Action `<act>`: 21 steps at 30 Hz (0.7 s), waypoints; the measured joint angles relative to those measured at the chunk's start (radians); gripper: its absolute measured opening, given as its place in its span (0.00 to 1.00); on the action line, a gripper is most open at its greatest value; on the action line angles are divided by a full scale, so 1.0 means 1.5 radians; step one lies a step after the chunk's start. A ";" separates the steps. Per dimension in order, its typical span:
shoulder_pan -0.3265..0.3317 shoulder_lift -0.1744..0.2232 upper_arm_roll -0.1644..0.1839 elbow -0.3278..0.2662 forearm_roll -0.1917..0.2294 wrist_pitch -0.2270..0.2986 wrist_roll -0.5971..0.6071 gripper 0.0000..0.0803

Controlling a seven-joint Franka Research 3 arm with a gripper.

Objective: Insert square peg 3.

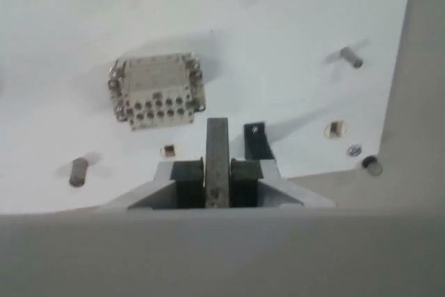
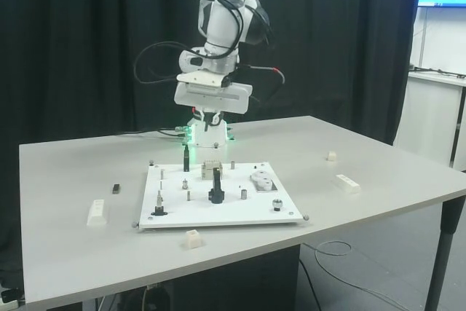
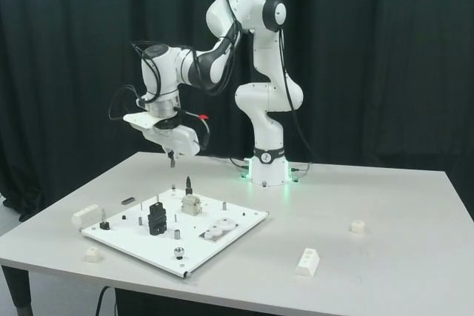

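Gripper [image 1: 216,172]: fingers pinching a grey square peg [image 1: 216,158], held upright. It is raised well above the white board [image 2: 226,209], over the board's rear edge. Board lies on the grey table [image 2: 378,158].

Even overhead light fills my room; black curtains [image 3: 385,57] stay dark behind me. My white board [image 1: 278,39] reads bright, almost washed out, and its pins throw soft, short shadows. Through my wrist camera the close foreground is blurred, perhaps my own housing. A green glow rings my base [image 3: 268,177].
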 joint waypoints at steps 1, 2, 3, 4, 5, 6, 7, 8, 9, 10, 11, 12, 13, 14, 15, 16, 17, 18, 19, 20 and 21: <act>0.002 -0.005 0.000 -0.005 -0.001 0.000 0.006 0.09; 0.005 -0.010 0.000 -0.009 -0.002 0.000 0.014 0.09; 0.007 -0.014 0.000 -0.014 -0.003 0.000 0.020 0.09; 0.010 -0.018 0.001 -0.019 -0.004 0.000 0.025 0.09; 0.012 -0.022 0.001 -0.024 -0.005 0.000 0.028 0.09; 0.015 -0.027 0.001 -0.029 -0.007 0.001 0.031 0.09; 0.017 -0.031 0.002 -0.035 -0.009 0.002 0.032 0.09; 0.019 -0.035 0.003 -0.039 -0.011 0.003 0.033 0.09; 0.021 -0.039 0.004 -0.044 -0.012 0.005 0.034 0.09; 0.024 -0.043 0.005 -0.050 -0.013 0.008 0.034 0.09; 0.025 -0.047 0.006 -0.056 -0.014 0.011 0.035 0.09; 0.026 -0.050 0.008 -0.061 -0.015 0.013 0.036 0.09; 0.026 -0.055 0.010 -0.067 -0.016 0.017 0.036 0.09; 0.027 -0.059 0.012 -0.072 -0.017 0.020 0.036 0.09; 0.027 -0.063 0.014 -0.078 -0.019 0.024 0.036 0.09; 0.027 -0.067 0.016 -0.083 -0.022 0.027 0.036 0.09; 0.027 -0.071 0.018 -0.089 -0.025 0.030 0.036 0.09; 0.027 -0.075 0.020 -0.093 -0.028 0.033 0.036 0.09; 0.027 -0.080 0.022 -0.099 -0.031 0.036 0.036 0.09; 0.027 -0.084 0.024 -0.105 -0.035 0.039 0.036 0.09; 0.027 -0.089 0.025 -0.110 -0.039 0.041 0.036 0.09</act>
